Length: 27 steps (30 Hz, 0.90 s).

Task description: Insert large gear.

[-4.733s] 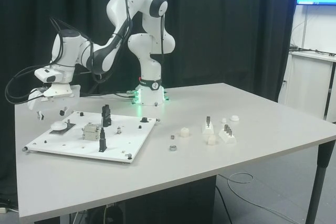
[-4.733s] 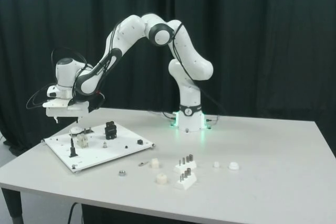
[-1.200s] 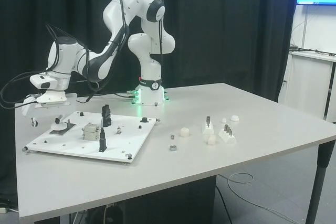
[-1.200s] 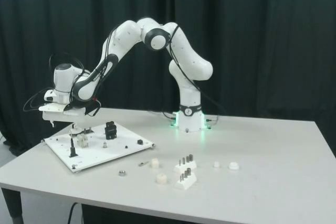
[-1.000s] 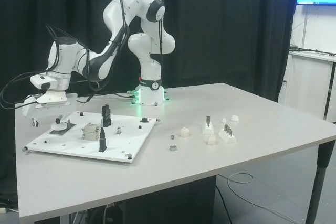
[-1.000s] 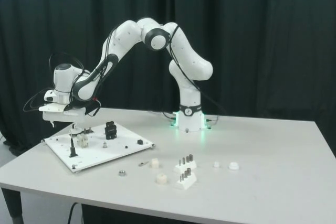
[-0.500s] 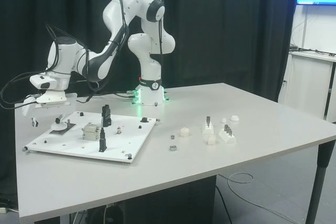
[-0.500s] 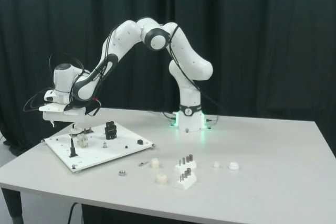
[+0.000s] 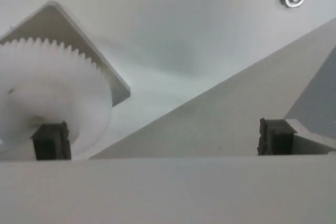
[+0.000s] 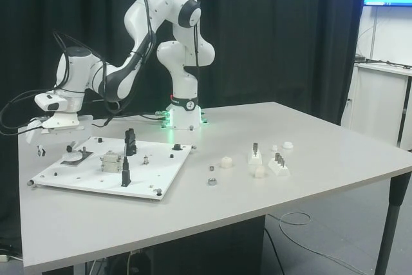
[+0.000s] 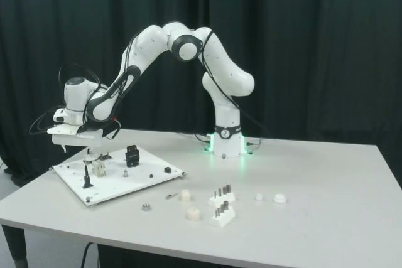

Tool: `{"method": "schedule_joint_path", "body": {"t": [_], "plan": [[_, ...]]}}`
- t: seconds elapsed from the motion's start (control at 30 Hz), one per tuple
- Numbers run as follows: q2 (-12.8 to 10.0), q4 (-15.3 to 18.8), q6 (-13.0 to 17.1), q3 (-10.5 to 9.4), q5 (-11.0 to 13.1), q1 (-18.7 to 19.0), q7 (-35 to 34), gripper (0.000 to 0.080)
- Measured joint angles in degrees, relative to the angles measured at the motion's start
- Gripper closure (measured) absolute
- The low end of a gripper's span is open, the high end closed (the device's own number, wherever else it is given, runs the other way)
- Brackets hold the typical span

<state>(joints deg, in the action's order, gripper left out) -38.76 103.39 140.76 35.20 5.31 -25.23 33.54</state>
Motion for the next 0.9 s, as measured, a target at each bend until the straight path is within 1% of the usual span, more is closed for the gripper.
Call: {"method": "schedule_joint_path", "body": {"t": [0.33,0.9], "plan": [[0.17,-0.27,0.04,-0.78,0.00,0.26,0.00,0.0003],[0.16,-0.22,-0.57,-0.72,0.00,0.05,0.00,0.0003]]}}
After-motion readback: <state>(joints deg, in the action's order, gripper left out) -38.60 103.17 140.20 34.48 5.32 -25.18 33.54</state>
